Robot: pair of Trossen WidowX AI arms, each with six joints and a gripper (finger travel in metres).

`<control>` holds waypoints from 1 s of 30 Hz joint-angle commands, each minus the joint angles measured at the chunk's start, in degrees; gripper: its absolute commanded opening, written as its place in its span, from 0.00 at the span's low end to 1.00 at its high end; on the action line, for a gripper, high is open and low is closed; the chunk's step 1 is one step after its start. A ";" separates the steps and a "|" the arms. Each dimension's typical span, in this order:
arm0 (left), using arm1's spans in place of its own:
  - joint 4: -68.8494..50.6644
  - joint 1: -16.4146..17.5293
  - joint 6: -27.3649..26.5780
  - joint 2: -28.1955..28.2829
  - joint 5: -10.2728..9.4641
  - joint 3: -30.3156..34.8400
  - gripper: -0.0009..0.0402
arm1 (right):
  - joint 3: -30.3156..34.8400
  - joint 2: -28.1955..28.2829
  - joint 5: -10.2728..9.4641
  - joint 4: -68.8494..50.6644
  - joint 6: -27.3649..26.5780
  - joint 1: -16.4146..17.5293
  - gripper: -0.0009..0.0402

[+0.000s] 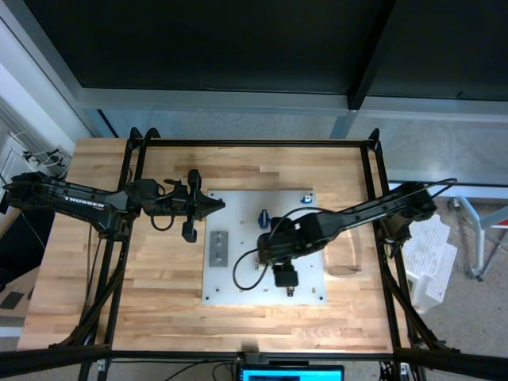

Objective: Pick the HAN10E connector and install on the hub

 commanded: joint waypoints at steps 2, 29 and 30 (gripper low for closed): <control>-0.04 0.00 0.00 0.02 0.00 0.00 0.02 | -4.59 -4.28 -0.07 2.91 0.48 0.00 0.62; -1.27 0.00 0.00 0.11 0.00 0.00 0.02 | -39.30 -39.12 -2.16 53.24 -10.54 -17.84 0.03; -1.27 0.00 0.00 0.11 0.00 0.00 0.02 | -40.46 -40.09 -3.37 55.28 -10.54 -18.71 0.02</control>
